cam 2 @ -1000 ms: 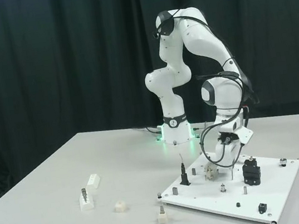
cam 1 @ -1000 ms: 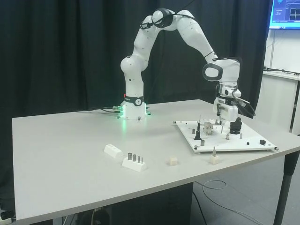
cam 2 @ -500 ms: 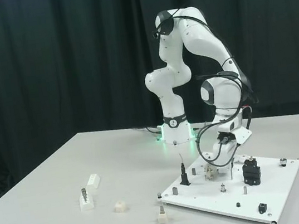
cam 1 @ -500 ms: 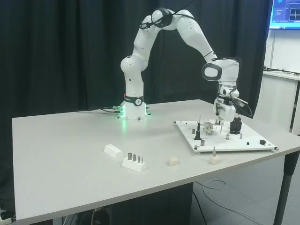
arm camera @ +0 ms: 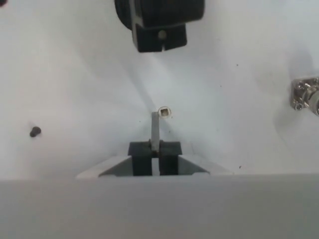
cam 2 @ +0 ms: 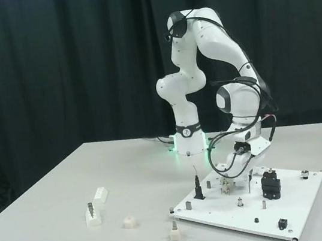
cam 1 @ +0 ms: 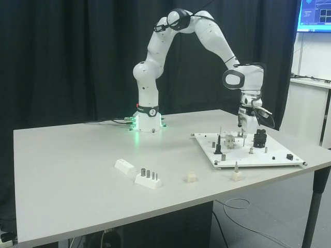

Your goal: Insert square peg 1.

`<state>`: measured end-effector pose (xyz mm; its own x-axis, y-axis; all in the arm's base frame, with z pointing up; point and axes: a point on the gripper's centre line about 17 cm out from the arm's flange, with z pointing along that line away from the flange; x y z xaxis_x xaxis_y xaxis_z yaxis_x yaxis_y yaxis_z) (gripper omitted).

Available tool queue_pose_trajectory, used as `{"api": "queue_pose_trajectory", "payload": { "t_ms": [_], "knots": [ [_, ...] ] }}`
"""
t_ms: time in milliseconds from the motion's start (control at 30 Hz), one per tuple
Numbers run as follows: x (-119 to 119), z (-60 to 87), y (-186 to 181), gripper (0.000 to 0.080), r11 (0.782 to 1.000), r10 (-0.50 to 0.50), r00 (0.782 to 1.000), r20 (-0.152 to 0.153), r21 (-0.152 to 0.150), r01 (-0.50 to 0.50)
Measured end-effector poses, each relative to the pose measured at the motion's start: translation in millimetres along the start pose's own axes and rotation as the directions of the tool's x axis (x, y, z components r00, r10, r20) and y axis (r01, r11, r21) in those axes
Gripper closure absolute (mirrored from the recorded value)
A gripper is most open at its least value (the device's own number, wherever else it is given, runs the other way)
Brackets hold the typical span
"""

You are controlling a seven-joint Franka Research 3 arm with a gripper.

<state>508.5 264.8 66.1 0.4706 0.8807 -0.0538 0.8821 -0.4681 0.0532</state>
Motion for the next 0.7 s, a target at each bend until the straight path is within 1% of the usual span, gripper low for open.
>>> {"api": "queue_pose_trajectory", "payload": {
  "t_ms": [467,533,700],
  "knots": [
    [1.3,0.0,-0.3,0.0776,0.994,0.111,0.994,-0.004,-0.002,-0.111],
    [1.4,0.0,-0.3,0.0776,0.989,0.145,0.989,-0.004,-0.002,-0.145],
    [1.8,-0.1,-0.9,0.0776,0.970,0.244,0.970,-0.005,-0.002,-0.244]
  ]
}}
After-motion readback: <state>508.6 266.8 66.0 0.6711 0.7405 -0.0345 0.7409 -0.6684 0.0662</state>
